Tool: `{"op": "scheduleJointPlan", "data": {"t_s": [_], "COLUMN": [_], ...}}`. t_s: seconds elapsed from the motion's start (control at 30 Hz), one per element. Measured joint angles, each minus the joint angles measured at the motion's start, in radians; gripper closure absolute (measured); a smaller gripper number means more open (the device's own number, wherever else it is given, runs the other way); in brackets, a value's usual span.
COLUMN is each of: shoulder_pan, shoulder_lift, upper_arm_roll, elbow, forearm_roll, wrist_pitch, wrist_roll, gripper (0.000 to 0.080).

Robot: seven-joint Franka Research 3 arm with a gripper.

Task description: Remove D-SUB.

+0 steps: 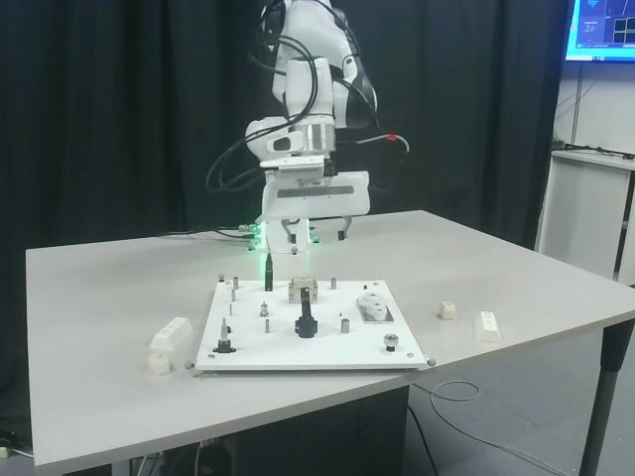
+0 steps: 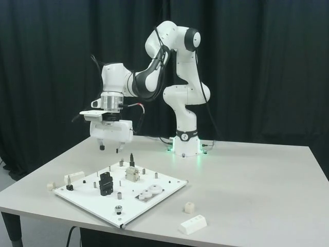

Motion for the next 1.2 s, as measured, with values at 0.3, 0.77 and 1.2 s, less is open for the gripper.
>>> {"op": "scheduleJointPlan", "data": {"t_s": [0.3, 0.77, 1.2], "shoulder_pan": [-0.014, -0.030, -0.030], "shoulder_lift": [0.053, 0.138, 0.207], "upper_arm_roll": [0.000, 0.000, 0.013], "elbow": [-0.003, -0.002, 0.019], "forearm_roll": [0.097, 0.216, 0.273], "wrist_pitch": [0.038, 0.096, 0.121], "wrist_roll": [-0.039, -0.098, -0.182], "gripper": [0.0003, 0.0003, 0.0003]}}
